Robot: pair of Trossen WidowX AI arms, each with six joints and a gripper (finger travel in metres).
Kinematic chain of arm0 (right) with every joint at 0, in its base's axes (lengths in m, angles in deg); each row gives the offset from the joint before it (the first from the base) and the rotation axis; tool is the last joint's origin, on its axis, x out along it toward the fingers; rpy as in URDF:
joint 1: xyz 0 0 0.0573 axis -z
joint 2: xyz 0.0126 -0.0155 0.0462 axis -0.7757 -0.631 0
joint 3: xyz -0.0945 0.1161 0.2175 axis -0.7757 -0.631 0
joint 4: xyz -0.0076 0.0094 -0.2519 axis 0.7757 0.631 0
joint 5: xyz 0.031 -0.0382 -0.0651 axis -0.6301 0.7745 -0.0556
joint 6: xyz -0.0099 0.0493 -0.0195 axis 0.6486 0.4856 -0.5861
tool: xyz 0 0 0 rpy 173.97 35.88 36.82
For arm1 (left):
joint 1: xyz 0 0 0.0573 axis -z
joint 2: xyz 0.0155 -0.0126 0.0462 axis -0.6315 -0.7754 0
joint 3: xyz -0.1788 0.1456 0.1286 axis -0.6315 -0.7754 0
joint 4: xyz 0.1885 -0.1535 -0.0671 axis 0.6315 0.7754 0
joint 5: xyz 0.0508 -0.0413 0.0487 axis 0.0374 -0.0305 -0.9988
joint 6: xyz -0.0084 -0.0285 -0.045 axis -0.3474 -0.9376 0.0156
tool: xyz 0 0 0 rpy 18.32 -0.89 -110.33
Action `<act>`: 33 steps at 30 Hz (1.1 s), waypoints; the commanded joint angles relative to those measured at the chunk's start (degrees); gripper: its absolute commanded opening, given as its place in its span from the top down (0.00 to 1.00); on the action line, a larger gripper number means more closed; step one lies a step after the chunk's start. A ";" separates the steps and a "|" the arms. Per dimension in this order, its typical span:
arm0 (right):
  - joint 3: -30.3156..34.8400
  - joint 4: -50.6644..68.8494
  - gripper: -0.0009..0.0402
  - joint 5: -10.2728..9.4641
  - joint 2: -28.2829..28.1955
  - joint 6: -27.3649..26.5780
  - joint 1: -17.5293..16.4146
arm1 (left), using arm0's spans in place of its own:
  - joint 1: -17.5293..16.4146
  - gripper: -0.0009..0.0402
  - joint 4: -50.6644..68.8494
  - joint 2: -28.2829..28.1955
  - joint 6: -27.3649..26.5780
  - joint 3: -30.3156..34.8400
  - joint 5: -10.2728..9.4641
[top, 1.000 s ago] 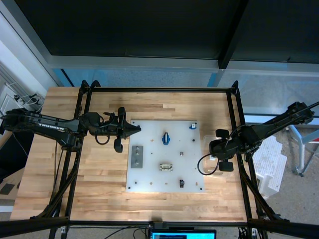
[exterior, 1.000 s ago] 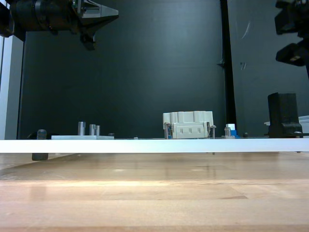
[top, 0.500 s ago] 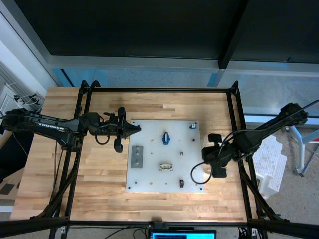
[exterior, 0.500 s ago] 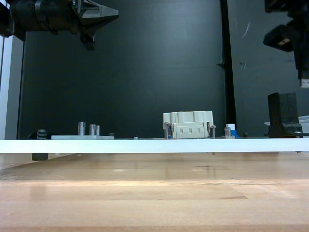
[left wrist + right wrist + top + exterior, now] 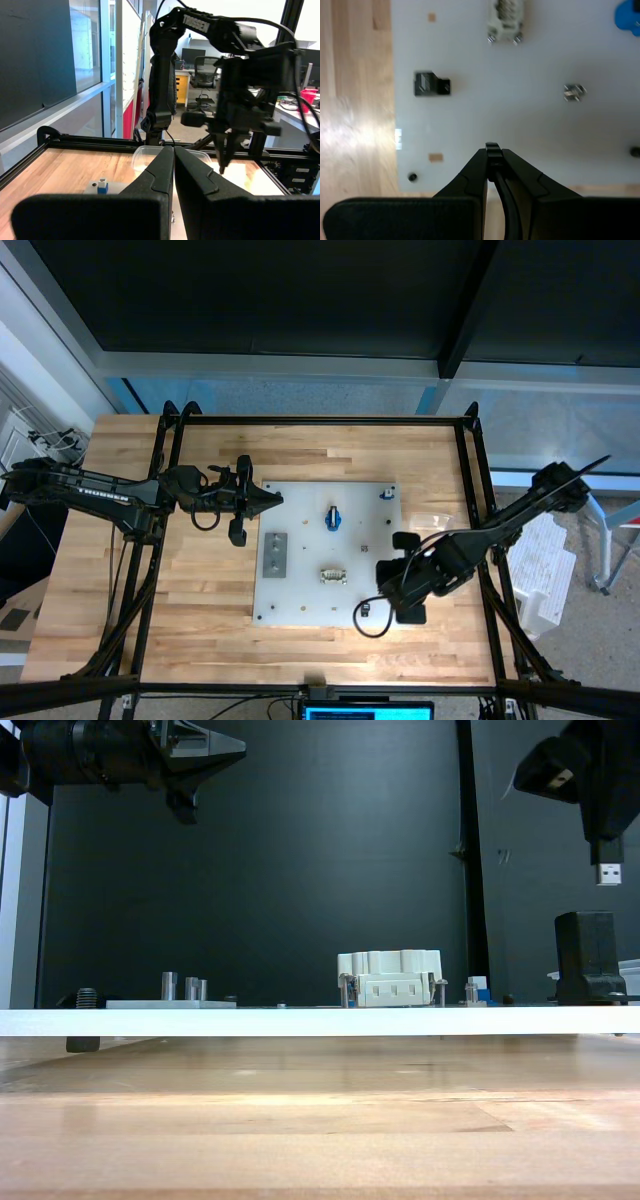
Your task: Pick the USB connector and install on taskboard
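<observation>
My right end effector [image 5: 388, 590], lower right over taskboard [image 5: 300, 540], clamps USB connector [image 5: 608, 873] by body. Judged light, rigid; cable may tug. Left end effector [image 5: 272, 498] closed, empty, upper left.

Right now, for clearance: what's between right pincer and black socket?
Right wrist view: bare taskboard between right pincer and black socket; left pincer hangs at taskboard's left.
</observation>
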 commanded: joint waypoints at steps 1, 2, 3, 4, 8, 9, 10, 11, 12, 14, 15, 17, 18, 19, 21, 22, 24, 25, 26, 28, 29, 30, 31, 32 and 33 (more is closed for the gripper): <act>3.23 0.09 0.98 0.04 -3.37 0.44 -0.24 | 0.00 0.98 -0.02 -0.02 0.02 0.00 0.02; 4.15 0.07 0.98 0.04 -4.31 0.48 -0.26 | 0.00 0.98 -0.02 -0.02 0.02 0.00 0.02; 5.07 0.09 0.98 0.00 -5.31 0.50 -0.28 | -0.02 0.98 -0.02 -0.02 0.02 0.00 0.02; 5.95 0.13 0.98 -0.15 -6.19 0.59 -0.35 | 0.00 0.98 -0.02 -0.02 0.02 0.00 0.02; 8.83 0.04 0.98 -1.03 -9.14 0.98 -0.48 | 0.00 0.98 -0.02 0.00 0.02 0.00 0.02; 9.49 0.09 0.98 -1.03 -9.81 0.98 -0.50 | -0.02 0.98 -0.02 0.00 0.02 0.00 0.02; 10.12 0.09 0.98 -1.03 -10.43 0.98 -0.55 | 0.00 0.98 -0.02 0.00 0.02 0.02 0.02; 10.69 0.04 0.98 -1.01 -10.91 0.98 -0.59 | 0.00 0.98 -0.02 0.00 0.02 0.00 0.02; 11.26 0.09 0.98 -1.09 -11.30 1.01 -0.59 | -0.02 0.98 -0.02 -0.02 0.02 0.00 0.02; 12.15 0.09 0.98 -1.11 -12.13 1.09 -0.59 | 0.00 0.98 -0.02 -0.02 0.02 0.00 0.02; 12.52 0.02 0.98 -1.05 -12.44 1.09 -0.59 | 0.00 0.98 -0.02 -0.02 0.02 0.02 0.02; 13.22 0.09 0.98 -1.03 -13.35 1.05 -0.61 | 0.00 0.98 -0.02 -0.02 0.02 0.02 0.02; 13.49 0.04 0.98 -1.01 -13.70 1.03 -0.59 | 0.00 0.98 -0.02 -0.02 0.02 0.00 0.02; 13.79 0.07 0.98 -0.98 -14.08 1.03 -0.61 | -0.02 0.98 -0.02 -0.02 0.02 0.00 0.02; 14.25 0.04 0.98 -0.87 -14.75 1.03 -0.61 | 0.00 0.98 -0.02 -0.02 0.02 0.00 0.02; 14.34 0.02 0.98 -0.85 -14.84 1.05 -0.61 | -0.02 0.98 -0.02 -0.02 0.02 0.00 0.02; 14.14 -0.22 0.98 -0.85 -14.84 1.20 -0.63 | -0.02 0.98 -0.02 -0.02 0.02 0.00 0.02; 14.08 -0.33 0.98 -0.83 -14.84 1.25 -0.66 | 0.00 0.98 -0.02 -0.02 0.02 0.00 0.02; 13.99 -0.55 0.98 -0.70 -14.84 1.36 -0.66 | 0.00 0.98 -0.02 -0.02 0.02 0.00 0.02; 13.60 -1.09 0.98 -0.68 -14.84 1.49 -0.70 | -0.02 0.98 -0.02 -0.02 0.02 0.00 0.02; 13.31 -1.46 0.98 -0.70 -14.84 1.57 -0.74 | 0.00 0.98 -0.02 0.00 0.02 0.02 0.02; 13.05 -1.64 0.98 -0.74 -14.84 1.79 -0.76 | 0.00 0.98 -0.02 -0.02 0.02 0.00 0.02; 12.87 -1.73 0.98 -0.72 -14.84 1.97 -0.92 | -0.02 0.98 -0.02 -0.02 0.02 0.02 0.02; 12.70 -1.77 0.98 -0.72 -14.84 1.97 -0.98 | -0.02 0.98 -0.02 -0.02 0.02 0.00 0.02; 12.55 -1.81 0.98 -0.72 -14.84 1.97 -1.03 | 0.00 0.98 -0.02 0.00 0.02 0.00 0.02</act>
